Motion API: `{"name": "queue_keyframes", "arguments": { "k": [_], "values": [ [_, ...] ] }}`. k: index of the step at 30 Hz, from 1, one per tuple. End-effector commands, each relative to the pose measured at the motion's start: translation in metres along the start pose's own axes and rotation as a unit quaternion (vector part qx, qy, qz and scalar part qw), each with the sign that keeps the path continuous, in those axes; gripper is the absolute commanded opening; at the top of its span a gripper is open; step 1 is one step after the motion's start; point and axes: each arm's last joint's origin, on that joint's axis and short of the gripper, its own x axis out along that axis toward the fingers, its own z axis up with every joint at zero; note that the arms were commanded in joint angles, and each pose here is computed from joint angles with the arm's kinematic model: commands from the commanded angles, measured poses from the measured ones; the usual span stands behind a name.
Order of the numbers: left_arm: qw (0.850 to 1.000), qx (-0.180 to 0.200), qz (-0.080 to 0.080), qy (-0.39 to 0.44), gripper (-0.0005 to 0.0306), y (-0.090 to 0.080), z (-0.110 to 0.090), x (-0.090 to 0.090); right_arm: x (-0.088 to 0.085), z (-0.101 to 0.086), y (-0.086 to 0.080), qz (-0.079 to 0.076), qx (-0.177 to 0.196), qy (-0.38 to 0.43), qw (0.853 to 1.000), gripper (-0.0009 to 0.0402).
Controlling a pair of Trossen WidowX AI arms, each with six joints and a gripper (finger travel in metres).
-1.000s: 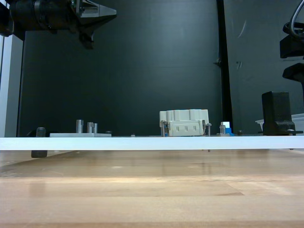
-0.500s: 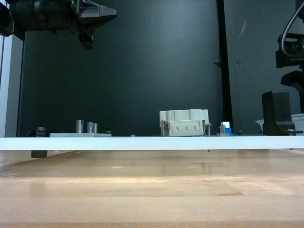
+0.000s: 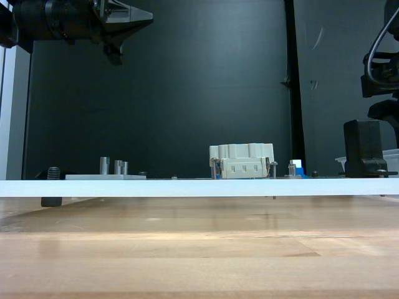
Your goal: Pick the USB connector and install on taskboard
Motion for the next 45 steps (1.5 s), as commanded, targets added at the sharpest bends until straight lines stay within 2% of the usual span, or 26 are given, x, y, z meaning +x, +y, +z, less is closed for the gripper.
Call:
{"name": "queue_keyframes", "arguments": {
  "k": [1, 8, 13, 22, 45],
  "values": [
    [1.0, 0.0, 0.0, 0.0, 0.0, 0.0, -0.0001, 0.0001, 0.0003, 0.0006, -0.0007, 0.0, 0.003, 0.001, 1.0, 0.0119],
    [1.0, 0.0, 0.0, 0.0, 0.0, 0.0, 0.0, 0.0001, 0.0005, 0.0012, -0.0013, 0.0, 0.004, 0.0, 1.0, 0.0097],
    [1.0, 0.0, 0.0, 0.0, 0.0, 0.0, -0.0001, 0.0001, 0.0005, 0.0012, -0.0011, 0.006, 0.004, 0.004, 1.0, 0.0064],
    [1.0, 0.0, 0.0, 0.0, 0.0, 0.0, -0.0001, 0.0001, 0.0007, 0.001, -0.0013, 0.006, 0.004, 0.005, 1.0, -0.0003],
    [1.0, 0.0, 0.0, 0.0, 0.0, 0.0, -0.0001, 0.0001, -0.0045, 0.0018, -0.002, 0.015, 0.0, 0.0, 1.0, 0.0]
  ]
}}
